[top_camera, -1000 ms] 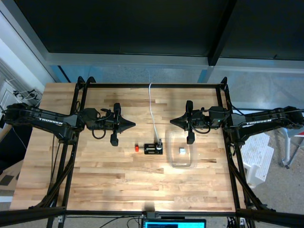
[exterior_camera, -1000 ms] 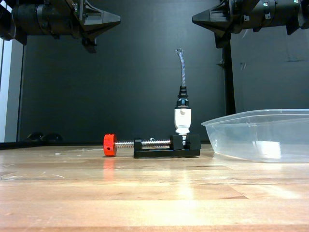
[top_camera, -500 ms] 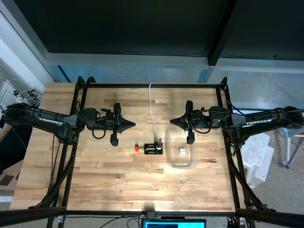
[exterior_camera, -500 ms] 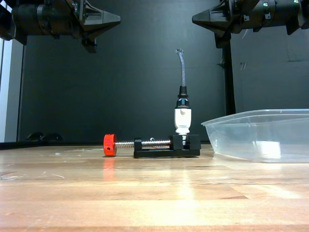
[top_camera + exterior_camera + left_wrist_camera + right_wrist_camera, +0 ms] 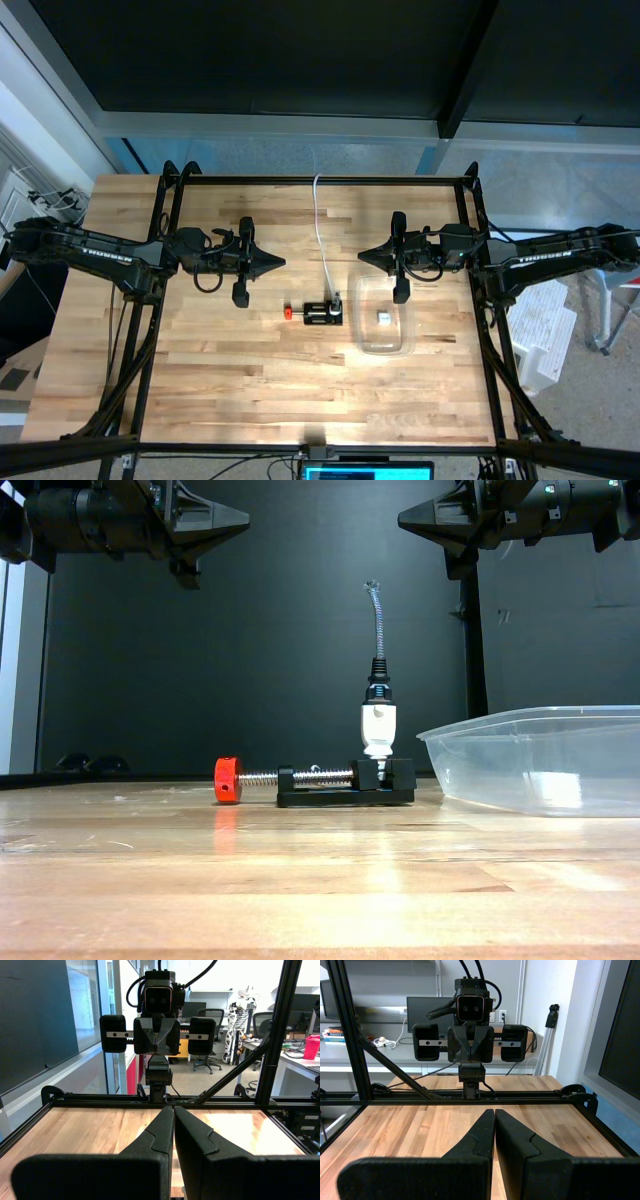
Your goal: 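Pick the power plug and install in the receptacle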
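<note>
The receptacle is a small white socket standing upright in a black clamp block with a red knob. In the low view the receptacle shows with its cable rising from it. The white cable runs to the table's far edge. No power plug can be made out in any view. My left gripper hovers high to the left of the clamp, shut and holding nothing. My right gripper hovers high to the right, also shut and holding nothing. The two grippers point at each other; each wrist view shows its own fingers pressed together.
A clear rectangular plastic tray lies to the right of the clamp, below the right gripper, with a small white block inside. A black frame runs around the wooden table. The tray wall fills the low view's right side.
</note>
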